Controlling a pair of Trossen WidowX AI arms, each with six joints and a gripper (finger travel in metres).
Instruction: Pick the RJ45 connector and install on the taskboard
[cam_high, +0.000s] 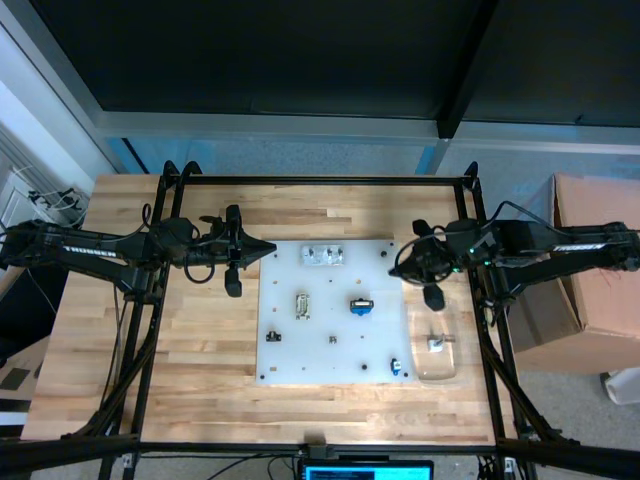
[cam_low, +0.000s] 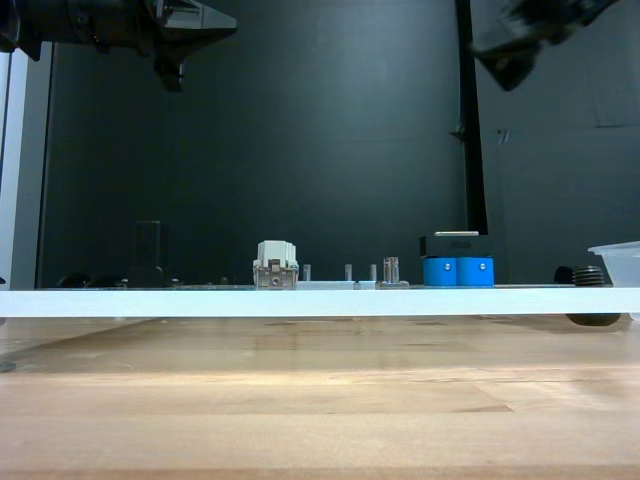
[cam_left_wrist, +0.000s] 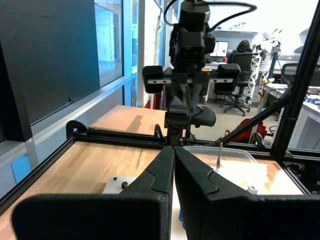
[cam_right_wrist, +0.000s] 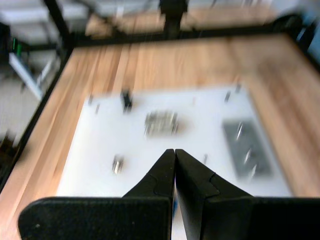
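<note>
A small pale connector, which I take for the RJ45 part, lies free in a clear tray right of the white taskboard. My right gripper hovers high over the board's right edge, well behind the tray, fingers shut on nothing. At the board's left edge, near its back corner, hangs my left gripper, also shut and empty. In the low view both grippers hang far above the board, the left gripper and the right gripper.
The board carries a blue block, a beige socket, a metal fitting near the back, and a small blue piece at the front right. A black frame rings the table. A cardboard box stands off to the right.
</note>
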